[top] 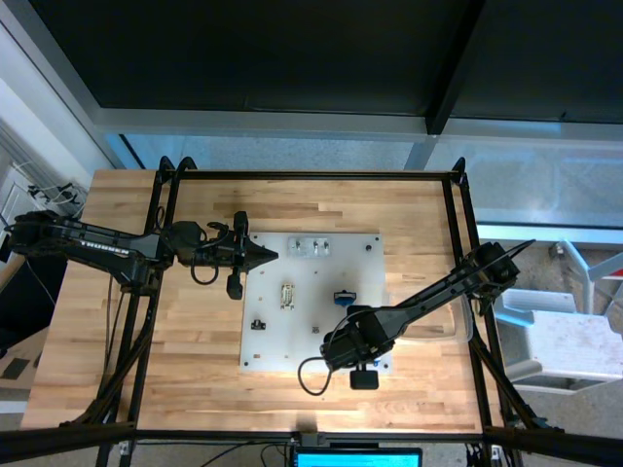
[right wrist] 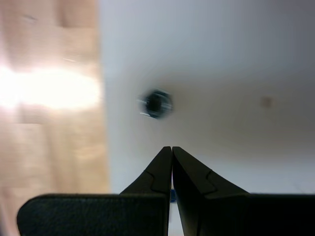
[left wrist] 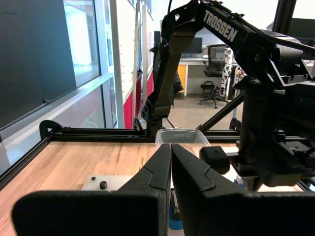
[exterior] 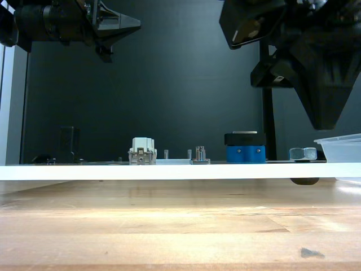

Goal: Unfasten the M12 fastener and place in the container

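The M12 fastener (exterior: 303, 153), a small silver nut, sits low on the white board (top: 277, 336) beside the near right edge, no ribs showing under it. In the right wrist view the nut (right wrist: 156, 103) shows a dark centre and lies just beyond my fingertips. My right gripper (exterior: 327, 125) hangs point-down above and slightly right of it, shut (right wrist: 172, 148) with nothing between its fingers. The clear container (exterior: 342, 148) stands just right of the board and looks empty in the left wrist view (left wrist: 182, 135). My left gripper (top: 265, 255) is shut and parked high over the board's left edge.
A blue-and-black connector block (exterior: 245, 148) stands mid-right on the board, a pale connector (exterior: 142, 152) and a silver post (exterior: 199, 153) mid-board. A black post (top: 369, 246) marks the far right corner. The black frame rails (top: 311, 176) ring the wooden table.
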